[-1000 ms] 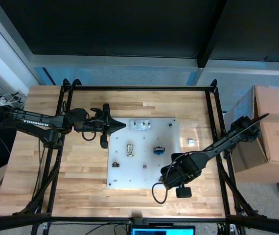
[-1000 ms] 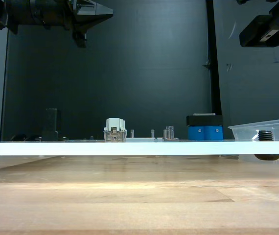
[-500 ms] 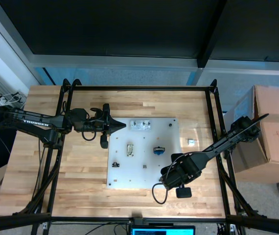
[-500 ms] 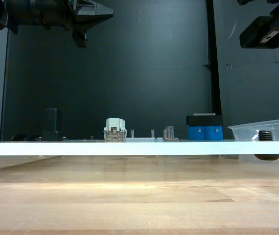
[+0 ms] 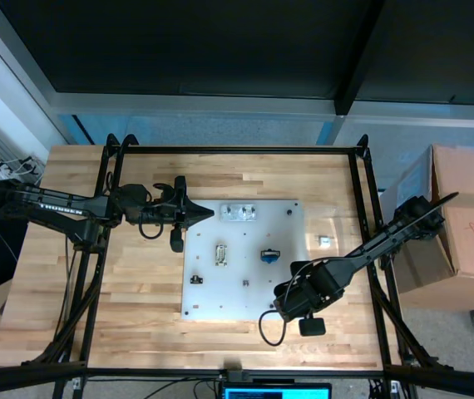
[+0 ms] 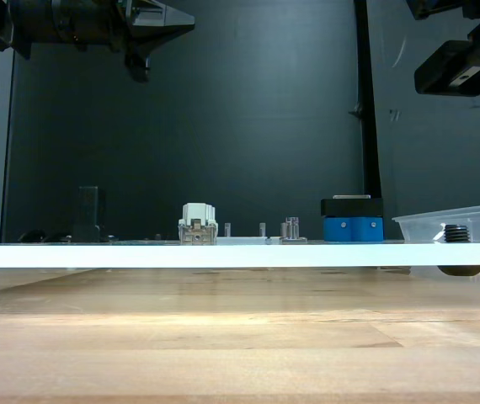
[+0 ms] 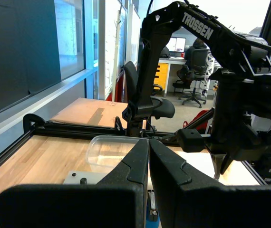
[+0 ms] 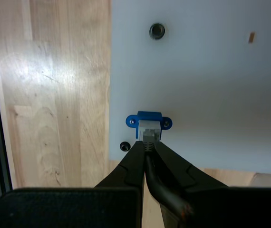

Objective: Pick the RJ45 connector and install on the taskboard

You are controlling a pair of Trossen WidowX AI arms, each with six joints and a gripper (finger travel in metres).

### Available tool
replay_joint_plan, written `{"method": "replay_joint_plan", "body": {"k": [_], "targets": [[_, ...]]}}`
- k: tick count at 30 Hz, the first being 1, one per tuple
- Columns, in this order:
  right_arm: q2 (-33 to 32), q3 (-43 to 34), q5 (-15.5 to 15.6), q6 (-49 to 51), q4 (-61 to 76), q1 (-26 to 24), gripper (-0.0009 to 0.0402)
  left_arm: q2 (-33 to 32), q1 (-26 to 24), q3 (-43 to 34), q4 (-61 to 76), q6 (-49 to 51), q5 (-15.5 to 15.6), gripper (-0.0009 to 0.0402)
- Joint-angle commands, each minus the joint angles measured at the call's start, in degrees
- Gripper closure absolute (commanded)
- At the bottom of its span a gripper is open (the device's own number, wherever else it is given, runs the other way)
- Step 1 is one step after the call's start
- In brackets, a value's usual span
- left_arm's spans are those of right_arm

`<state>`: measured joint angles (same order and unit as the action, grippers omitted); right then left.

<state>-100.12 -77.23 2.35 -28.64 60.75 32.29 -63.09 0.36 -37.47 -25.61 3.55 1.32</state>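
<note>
right gripper (image 8: 148, 149): clamped on the rj45 connector (image 8: 148, 143), high above the blue socket (image 8: 149, 119), clear of it
left gripper (image 7: 148, 159): fingers together, well left of the socket
tip: drop straight, plug square to the socket (i'd go slow)

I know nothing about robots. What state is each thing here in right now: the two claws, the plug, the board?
left gripper: shut, empty, raised by the taskboard's far left edge.
right gripper: shut on the RJ45 connector, raised over the taskboard's near right part.
RJ45 connector: held at the fingertips, cable trailing back, clear of its seat.
blue seat: fixed on the taskboard.
taskboard: lying flat on the table.
</note>
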Motion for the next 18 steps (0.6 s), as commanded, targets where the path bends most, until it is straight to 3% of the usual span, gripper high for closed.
{"method": "replay_joint_plan", "body": {"k": [1,11,18], "targets": [[-0.61,0.59,-0.26,-0.02,0.02,0.0,0.0393,0.0,0.02,-0.02,0.04,0.0,0.0,0.0393],[-0.24,0.0,-0.22,0.13,-0.02,-0.02,0.0388,0.0,0.02,-0.02,0.0,-0.02,0.0,0.0393],[0.79,0.0,-0.33,-0.31,-0.26,0.0,0.0335,0.0,0.02,-0.02,0.0,-0.02,0.0,0.0392]]}}
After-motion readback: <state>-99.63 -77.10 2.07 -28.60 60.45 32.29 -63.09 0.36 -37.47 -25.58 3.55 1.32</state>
